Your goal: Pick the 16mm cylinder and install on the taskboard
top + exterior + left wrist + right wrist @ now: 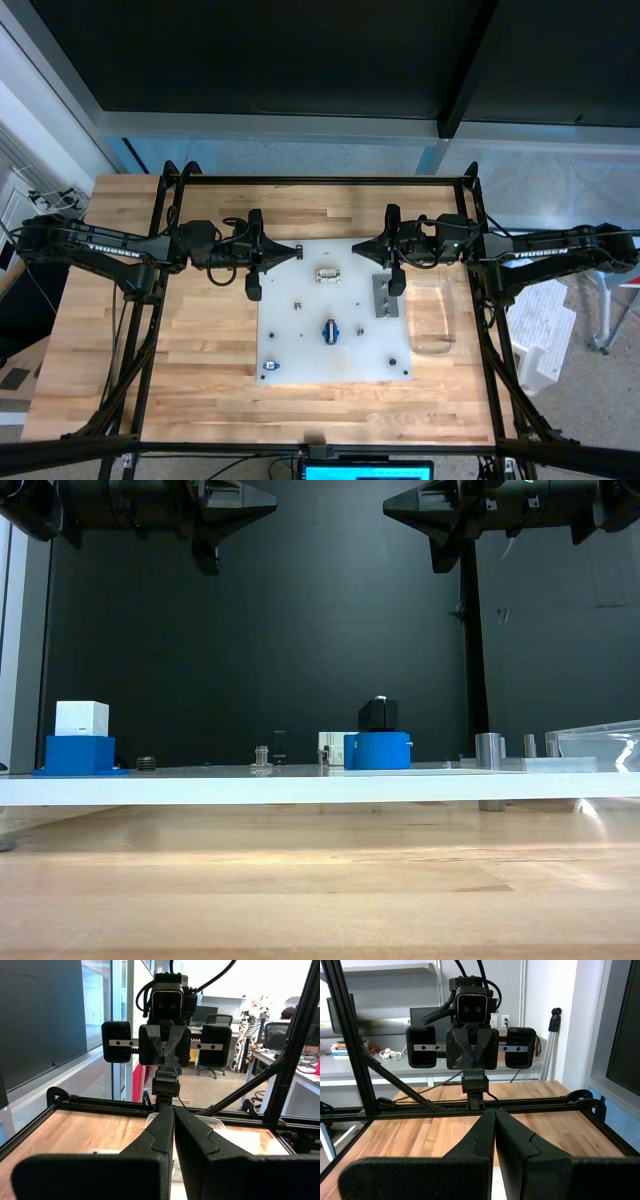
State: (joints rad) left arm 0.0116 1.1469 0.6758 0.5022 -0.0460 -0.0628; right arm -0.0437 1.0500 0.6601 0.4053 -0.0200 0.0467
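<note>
Hovering at the taskboard's (pixel 300 350) far edge, left tool (pixel 298 251) and right tool (pixel 357 250) are held closed. The 16mm cylinder (pixel 488 750), likely light and slippery, is best pinched across its sides.

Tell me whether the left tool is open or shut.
Shut: the left tool, raised above the taskboard's far side, shows its fingers pressed together. The right tool facing it is shut too.

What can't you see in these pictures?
16mm cylinder: too small to pick out in the high view; the low view shows grey pegs, unclear which.
Taskboard holes: low view is edge-on, top hidden.
Board under the shut left gripper and right gripper, both raised near its far edge: their own fingers block much of the wrist views.
</note>
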